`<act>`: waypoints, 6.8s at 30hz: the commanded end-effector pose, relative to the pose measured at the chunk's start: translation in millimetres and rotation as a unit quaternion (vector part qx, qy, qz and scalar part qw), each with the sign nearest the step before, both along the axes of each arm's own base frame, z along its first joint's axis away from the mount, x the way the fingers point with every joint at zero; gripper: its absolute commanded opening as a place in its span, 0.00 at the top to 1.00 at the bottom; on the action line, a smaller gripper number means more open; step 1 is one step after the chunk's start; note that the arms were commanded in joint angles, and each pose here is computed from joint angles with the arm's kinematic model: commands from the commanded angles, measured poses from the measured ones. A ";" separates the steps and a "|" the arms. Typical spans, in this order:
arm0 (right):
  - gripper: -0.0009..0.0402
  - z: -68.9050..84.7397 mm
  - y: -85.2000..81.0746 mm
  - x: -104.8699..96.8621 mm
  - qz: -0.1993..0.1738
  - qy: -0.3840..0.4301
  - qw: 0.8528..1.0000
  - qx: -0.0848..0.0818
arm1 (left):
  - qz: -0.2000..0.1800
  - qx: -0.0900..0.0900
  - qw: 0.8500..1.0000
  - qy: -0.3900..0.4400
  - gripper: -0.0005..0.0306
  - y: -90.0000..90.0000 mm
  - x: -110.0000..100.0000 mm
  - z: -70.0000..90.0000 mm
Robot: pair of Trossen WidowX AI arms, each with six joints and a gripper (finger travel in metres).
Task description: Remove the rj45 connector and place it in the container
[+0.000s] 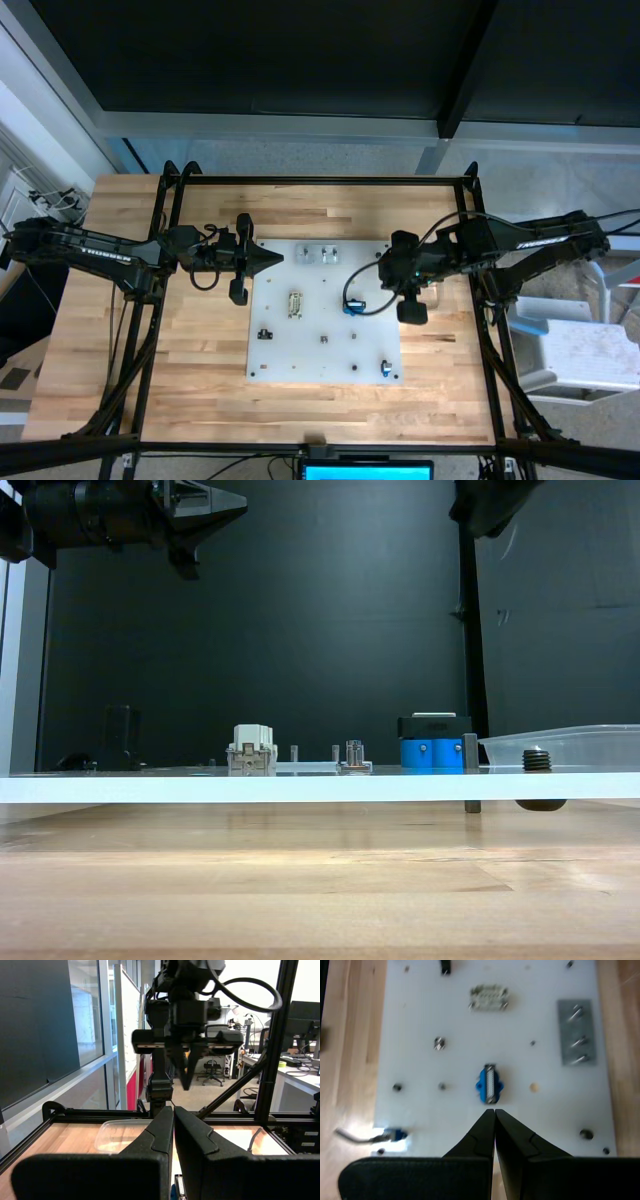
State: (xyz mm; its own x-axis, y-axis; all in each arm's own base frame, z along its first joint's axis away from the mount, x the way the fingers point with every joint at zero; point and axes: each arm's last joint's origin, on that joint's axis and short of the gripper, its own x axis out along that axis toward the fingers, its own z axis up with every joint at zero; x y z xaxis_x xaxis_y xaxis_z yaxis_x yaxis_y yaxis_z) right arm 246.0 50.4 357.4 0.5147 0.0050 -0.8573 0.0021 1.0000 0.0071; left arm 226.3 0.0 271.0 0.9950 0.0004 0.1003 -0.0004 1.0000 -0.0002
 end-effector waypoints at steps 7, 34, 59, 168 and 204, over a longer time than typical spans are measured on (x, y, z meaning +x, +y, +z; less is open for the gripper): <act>0.98 -4.4 33.7 1.0 0.016 0.096 0.995 -0.004 | 0.000 0.000 1.000 0.000 0.98 0.1 0.0 0.1; 0.97 -40.0 111.8 -8.9 0.027 0.184 0.983 -0.004 | 0.000 0.000 1.000 0.000 0.98 0.0 0.0 0.1; 0.51 -75.5 136.8 8.0 0.004 0.152 0.988 -0.020 | 0.000 0.000 1.000 0.000 0.98 0.0 0.0 0.1; 0.98 -102.3 140.5 8.9 0.015 0.118 0.992 -0.031 | 0.000 0.000 1.000 0.009 0.98 0.1 0.2 -1.6; 0.98 -67.5 32.7 -15.6 -0.056 0.108 0.992 -0.026 | 0.000 0.000 1.000 0.011 0.98 0.1 0.5 -2.3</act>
State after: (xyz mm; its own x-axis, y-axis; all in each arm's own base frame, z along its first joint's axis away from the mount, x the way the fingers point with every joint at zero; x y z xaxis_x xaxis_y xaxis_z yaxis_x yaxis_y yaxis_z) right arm 232.8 88.8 290.7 0.3117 -0.0848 -0.9464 0.1087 0.9927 -0.0531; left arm 226.7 0.0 268.8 0.9970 0.0004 0.0776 -0.0003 1.0000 -0.0006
